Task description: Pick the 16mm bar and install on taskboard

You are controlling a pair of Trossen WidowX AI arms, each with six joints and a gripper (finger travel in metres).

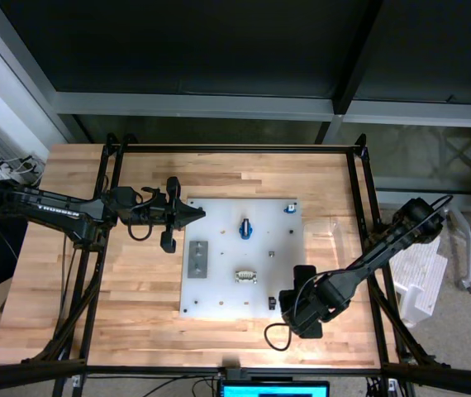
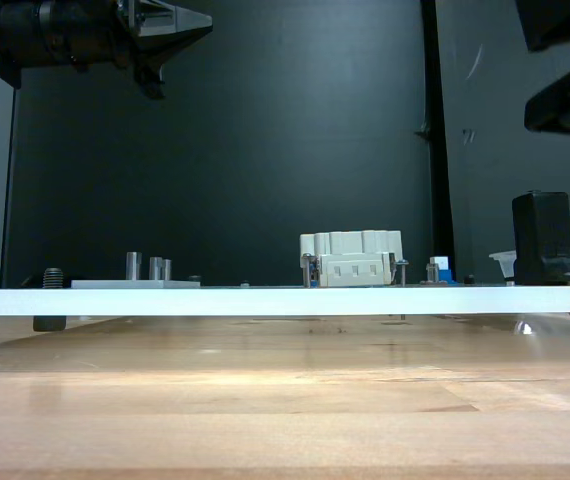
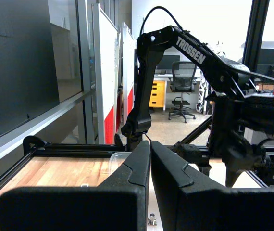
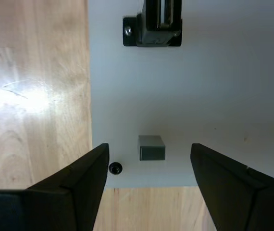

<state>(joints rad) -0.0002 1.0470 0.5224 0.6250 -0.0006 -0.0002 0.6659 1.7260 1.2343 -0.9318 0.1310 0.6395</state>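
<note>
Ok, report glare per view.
Right wrist view: glare on table beside the open right end effector, over the board's near corner. Left wrist view: overexposed background behind the shut left end effector, raised at board's left edge. 16mm bar unidentified.

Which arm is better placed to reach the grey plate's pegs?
Likely left: the left gripper, shut, hovers near the grey plate with pegs; the right gripper, open, is over the board's near right corner.
</note>
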